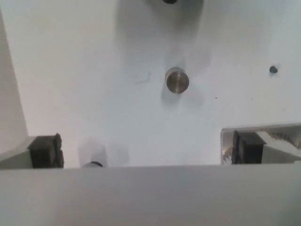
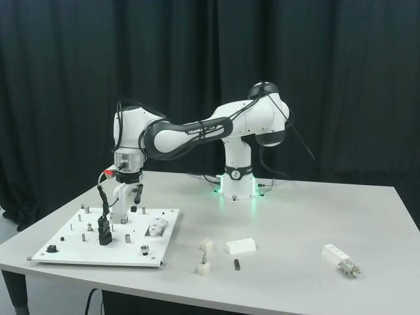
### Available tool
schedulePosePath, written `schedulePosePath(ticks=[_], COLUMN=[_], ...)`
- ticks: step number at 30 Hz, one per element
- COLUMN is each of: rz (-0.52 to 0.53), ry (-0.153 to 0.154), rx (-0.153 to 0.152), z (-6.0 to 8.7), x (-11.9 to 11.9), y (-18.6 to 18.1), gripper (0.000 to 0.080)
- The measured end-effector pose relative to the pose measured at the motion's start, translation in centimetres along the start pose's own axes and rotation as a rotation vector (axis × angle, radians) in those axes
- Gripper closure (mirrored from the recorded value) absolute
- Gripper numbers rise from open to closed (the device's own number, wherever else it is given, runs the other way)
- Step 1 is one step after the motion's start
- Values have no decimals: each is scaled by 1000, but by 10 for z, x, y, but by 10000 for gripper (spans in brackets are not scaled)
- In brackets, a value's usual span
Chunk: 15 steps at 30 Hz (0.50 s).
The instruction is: Pick Ethernet.
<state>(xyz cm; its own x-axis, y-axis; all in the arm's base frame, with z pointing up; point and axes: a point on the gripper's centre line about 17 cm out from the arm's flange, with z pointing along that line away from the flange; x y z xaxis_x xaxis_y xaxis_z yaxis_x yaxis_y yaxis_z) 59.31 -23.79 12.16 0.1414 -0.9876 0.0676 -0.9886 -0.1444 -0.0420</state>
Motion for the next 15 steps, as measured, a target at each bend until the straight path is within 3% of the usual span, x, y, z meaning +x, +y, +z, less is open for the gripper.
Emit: schedulePosePath(ticks=[15], rz=[-103], ry=[2], rx=[19], z=[-15], x=[5], y=[3], gripper=[3])
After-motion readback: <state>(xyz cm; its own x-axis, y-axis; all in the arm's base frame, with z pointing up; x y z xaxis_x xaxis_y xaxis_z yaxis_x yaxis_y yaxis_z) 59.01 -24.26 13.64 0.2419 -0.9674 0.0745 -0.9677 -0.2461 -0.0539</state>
